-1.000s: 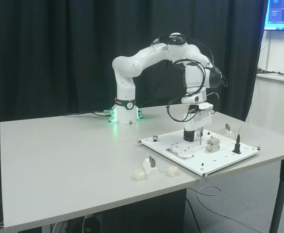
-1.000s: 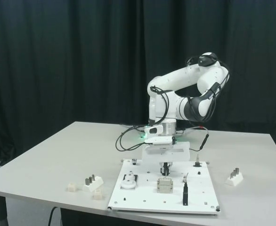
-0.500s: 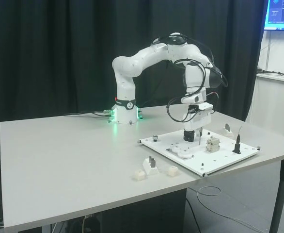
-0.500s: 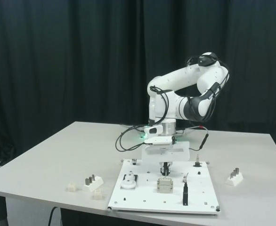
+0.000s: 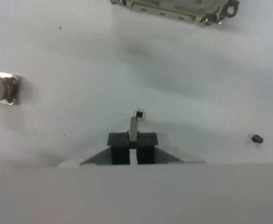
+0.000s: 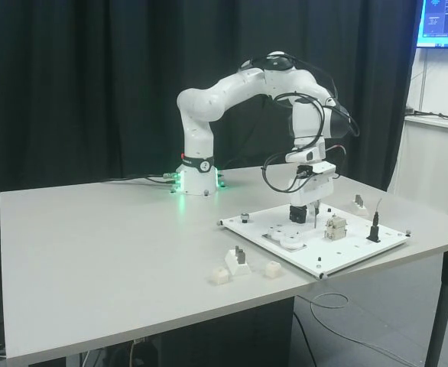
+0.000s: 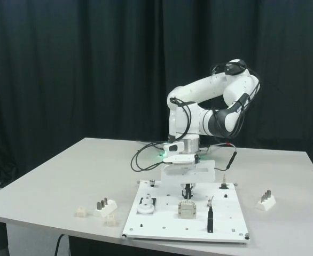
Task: Insert square peg 1.
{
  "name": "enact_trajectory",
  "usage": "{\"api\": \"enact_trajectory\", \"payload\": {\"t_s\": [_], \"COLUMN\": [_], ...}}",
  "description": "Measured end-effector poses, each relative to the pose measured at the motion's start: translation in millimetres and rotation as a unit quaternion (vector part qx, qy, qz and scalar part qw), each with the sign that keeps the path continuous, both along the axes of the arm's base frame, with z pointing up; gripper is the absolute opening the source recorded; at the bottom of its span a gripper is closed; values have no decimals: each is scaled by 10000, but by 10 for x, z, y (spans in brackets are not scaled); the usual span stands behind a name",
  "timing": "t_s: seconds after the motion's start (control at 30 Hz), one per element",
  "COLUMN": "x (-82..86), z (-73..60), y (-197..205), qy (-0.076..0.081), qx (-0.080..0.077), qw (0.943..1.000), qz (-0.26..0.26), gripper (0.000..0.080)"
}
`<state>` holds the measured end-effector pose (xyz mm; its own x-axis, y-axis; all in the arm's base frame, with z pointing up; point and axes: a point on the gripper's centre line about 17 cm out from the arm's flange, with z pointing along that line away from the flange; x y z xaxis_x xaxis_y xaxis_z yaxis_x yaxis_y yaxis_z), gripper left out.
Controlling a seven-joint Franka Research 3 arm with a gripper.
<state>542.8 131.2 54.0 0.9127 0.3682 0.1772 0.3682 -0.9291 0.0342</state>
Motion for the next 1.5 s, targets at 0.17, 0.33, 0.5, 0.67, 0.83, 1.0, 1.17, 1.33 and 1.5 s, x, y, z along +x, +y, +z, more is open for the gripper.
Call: {"api": "enact_trajectory", "payload": {"t_s": [0.17, 0.33, 0.5, 0.67, 0.83, 1.0, 1.17, 1.33, 1.5], "x": [8, 13, 18, 22, 25, 27, 28, 30, 31], "z": [-1, 0, 0, 1, 1, 0, 0, -1, -2], "y": [0, -2, -7, -16, -24, -27, -26, -24, -19], "qy": [-2, -2, -4, -6, -8, -9, -10, -11, -11], "qx": [4, 5, 6, 5, 2, 1, 1, 2, 0], "qw": [10000, 10000, 10000, 10000, 10000, 10000, 10000, 10000, 10000], "qz": [-3, -5, -10, -17, -23, -26, -25, -23, -10], "gripper": [28, 28, 28, 28, 28, 28, 28, 28, 28]}}
